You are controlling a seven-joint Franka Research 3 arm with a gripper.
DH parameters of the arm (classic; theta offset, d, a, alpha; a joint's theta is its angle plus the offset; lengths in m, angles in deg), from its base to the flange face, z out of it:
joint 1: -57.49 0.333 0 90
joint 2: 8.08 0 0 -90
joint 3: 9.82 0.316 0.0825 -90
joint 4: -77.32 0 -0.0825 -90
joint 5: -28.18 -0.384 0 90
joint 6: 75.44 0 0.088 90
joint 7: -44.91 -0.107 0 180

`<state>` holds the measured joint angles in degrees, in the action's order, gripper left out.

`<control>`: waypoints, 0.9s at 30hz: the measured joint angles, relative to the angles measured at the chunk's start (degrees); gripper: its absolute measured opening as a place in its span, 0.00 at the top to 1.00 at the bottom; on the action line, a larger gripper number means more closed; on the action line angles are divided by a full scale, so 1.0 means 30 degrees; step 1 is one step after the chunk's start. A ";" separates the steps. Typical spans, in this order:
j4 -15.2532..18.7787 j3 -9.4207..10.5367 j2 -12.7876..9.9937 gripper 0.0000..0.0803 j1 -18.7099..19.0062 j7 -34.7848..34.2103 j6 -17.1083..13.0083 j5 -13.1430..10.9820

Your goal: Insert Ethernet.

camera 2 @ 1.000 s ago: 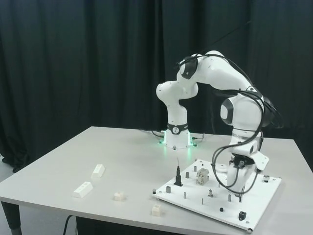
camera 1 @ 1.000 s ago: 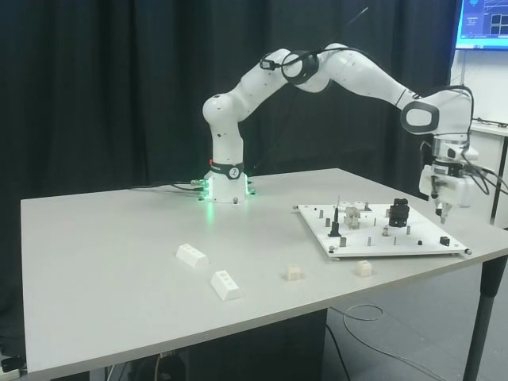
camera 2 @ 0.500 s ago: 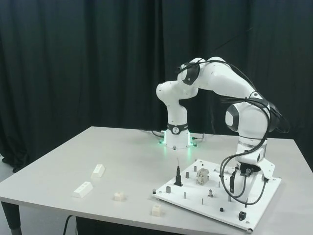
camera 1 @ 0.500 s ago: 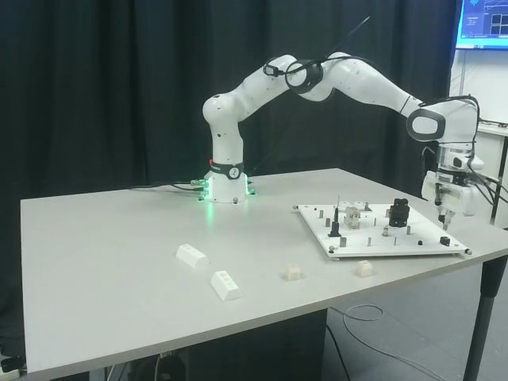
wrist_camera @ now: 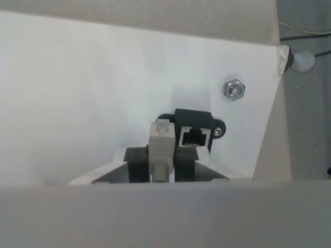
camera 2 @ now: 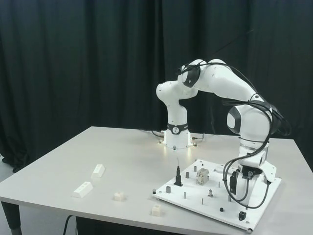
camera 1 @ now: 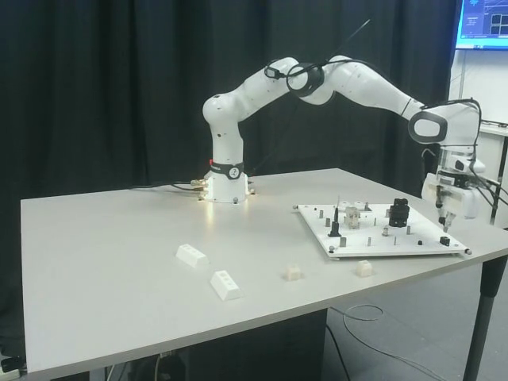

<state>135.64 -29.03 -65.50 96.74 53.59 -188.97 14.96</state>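
I see the gripper (wrist_camera: 161, 168) clenched on the Ethernet plug (wrist_camera: 161, 138), just beside the black Ethernet socket (wrist_camera: 195, 135) on the white board (wrist_camera: 77, 103).

Pale Ethernet plug (wrist_camera: 160, 138) pinched upright between the hand's (wrist_camera: 160, 164) fingers, tip down. Black-framed socket (wrist_camera: 195, 136) just beside the plug, opening unfilled, mounted on the white board (wrist_camera: 77, 103).

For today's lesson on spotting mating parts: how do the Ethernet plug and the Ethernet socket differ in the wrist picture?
The Ethernet plug is white and held in the tool; the Ethernet socket sits in a black housing fixed on the white board. The plug is beside the socket, not in it; the socket's opening is unfilled. Both lie near the board's corner.
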 joint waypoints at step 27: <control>-0.0522 -0.0049 -0.0483 0.88 -0.0239 0.0335 0.0039 -0.0005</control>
<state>134.08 -29.18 -66.95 96.03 54.59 -188.85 14.95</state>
